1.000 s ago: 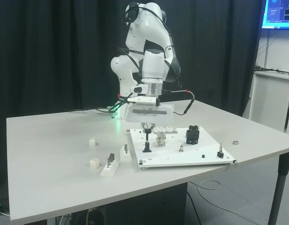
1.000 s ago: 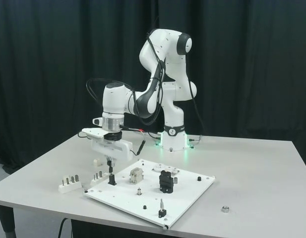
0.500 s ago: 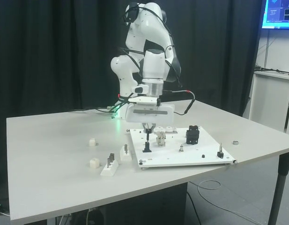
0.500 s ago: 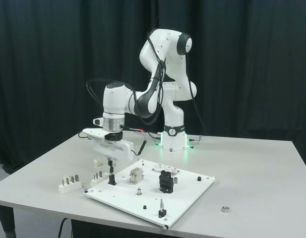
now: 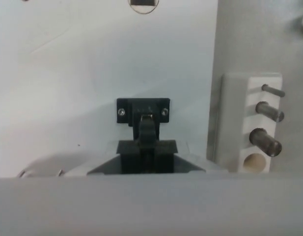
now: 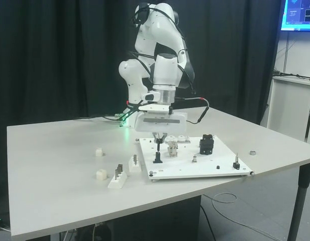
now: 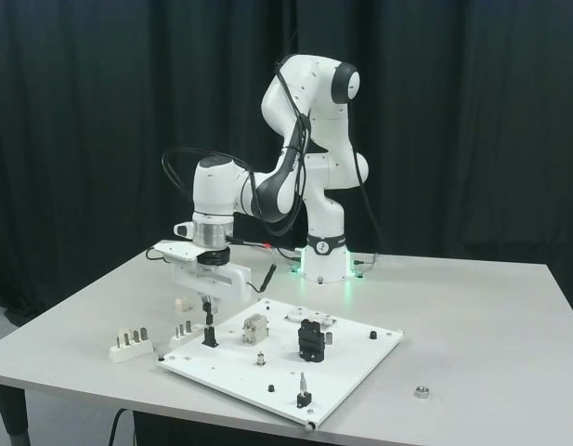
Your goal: Insert USB.
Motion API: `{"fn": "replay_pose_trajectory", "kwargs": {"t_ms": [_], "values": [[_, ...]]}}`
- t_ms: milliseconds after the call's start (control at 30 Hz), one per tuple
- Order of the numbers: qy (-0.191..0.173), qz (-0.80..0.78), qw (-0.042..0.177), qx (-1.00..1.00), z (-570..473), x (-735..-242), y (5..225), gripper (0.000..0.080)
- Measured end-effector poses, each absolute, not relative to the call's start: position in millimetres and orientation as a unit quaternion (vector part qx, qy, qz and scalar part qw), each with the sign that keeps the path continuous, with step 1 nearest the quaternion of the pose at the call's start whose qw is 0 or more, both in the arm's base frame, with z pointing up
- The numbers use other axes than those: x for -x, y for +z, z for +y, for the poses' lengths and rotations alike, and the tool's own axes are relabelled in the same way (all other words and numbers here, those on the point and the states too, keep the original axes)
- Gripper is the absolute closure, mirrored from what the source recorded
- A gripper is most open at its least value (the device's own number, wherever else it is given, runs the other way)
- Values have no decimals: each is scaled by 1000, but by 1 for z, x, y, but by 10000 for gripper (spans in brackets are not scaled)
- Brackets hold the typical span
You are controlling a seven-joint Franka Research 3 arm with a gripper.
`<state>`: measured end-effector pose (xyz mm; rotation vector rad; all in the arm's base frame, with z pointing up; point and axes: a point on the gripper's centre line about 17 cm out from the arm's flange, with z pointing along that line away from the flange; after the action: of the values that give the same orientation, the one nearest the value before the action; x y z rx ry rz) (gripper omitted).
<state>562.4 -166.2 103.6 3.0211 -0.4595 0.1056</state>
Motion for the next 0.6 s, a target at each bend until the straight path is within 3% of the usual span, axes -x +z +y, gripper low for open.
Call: {"fn": "replay_pose_trajectory", "kwargs": {"t_ms": [600], "values": [[35, -147, 48, -987, -170, -568, 101, 745]]}}
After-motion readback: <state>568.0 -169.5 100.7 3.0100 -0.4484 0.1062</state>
